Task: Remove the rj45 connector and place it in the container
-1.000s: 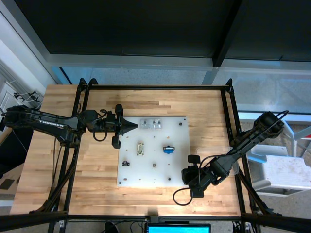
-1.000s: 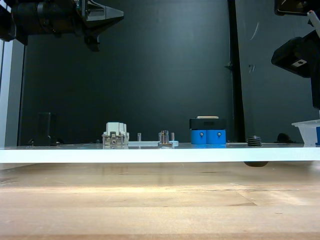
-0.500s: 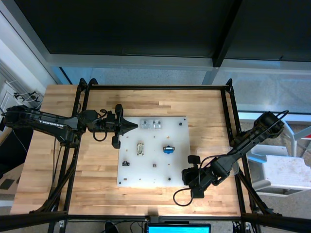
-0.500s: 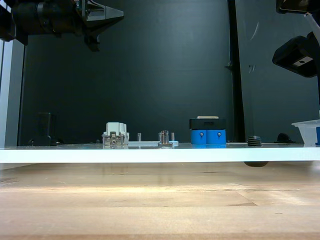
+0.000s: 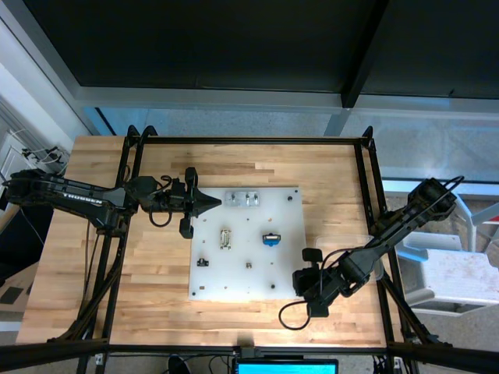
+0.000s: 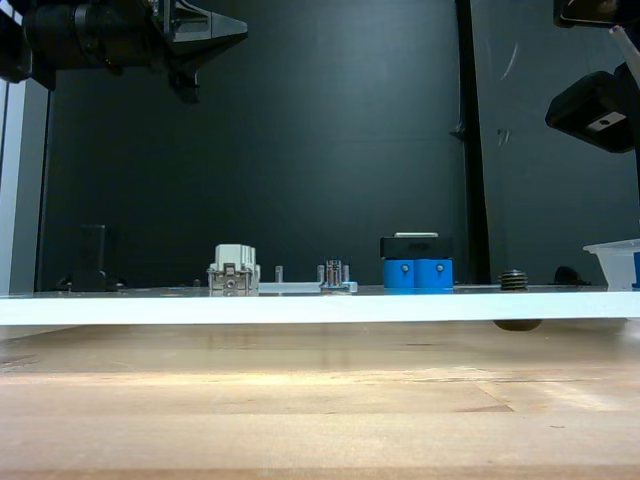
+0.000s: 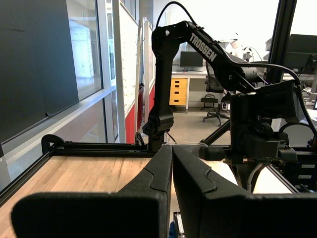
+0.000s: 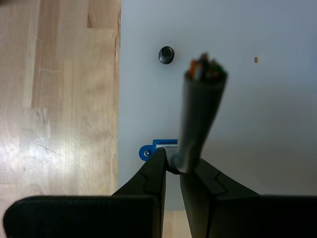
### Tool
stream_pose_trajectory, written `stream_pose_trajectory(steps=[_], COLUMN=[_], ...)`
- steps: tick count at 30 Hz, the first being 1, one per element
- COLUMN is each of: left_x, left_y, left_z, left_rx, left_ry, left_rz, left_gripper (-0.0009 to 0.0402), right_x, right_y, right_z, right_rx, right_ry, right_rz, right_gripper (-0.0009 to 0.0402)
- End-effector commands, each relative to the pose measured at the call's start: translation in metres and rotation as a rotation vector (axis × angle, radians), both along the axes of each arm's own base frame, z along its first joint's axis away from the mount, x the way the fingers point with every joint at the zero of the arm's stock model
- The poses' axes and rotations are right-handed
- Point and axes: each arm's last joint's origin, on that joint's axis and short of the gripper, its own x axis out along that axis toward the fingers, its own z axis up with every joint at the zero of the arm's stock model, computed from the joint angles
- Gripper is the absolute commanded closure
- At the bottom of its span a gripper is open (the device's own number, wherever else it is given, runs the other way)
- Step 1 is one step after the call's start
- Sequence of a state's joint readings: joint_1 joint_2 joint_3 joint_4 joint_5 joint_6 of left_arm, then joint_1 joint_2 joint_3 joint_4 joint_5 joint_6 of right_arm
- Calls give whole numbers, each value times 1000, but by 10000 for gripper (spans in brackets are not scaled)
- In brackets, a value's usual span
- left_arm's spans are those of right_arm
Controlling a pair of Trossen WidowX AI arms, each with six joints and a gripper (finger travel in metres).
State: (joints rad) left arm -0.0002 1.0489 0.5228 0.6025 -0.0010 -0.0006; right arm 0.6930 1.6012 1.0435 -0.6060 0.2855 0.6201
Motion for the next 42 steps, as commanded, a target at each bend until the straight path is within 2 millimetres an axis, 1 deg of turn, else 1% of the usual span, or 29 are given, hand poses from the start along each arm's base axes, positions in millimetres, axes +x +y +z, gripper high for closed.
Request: stream_pose_trajectory(steps=[1, 6, 15, 24, 28, 34, 42], left_x=[0, 0, 0, 0, 0, 0, 0], left_y=[0, 0, 0, 0, 0, 0, 0], left_z=[0, 0, 0, 0, 0, 0, 0], left_rx=[0, 0, 0, 0, 0, 0, 0], left_ry=[0, 0, 0, 0, 0, 0, 0], left_rz=[0, 0, 0, 0, 0, 0, 0], left_gripper=[393, 393, 393, 393, 393, 393, 393], right_x=[-1, -6, -18, -26, -37, -58, -93], right_y=[-1, -5, -15, -22, -30, -48, -76], right_z=[9, 19, 43, 48, 47, 40, 40], right_rx=[20, 27, 39, 29, 31, 48, 30], right_ry=[-32, -48, -61, -47, -33, -6, 60], right_rz=[0, -3, -3, -5, -4, -13, -76], right_gripper=[393, 393, 393, 393, 393, 393, 393])
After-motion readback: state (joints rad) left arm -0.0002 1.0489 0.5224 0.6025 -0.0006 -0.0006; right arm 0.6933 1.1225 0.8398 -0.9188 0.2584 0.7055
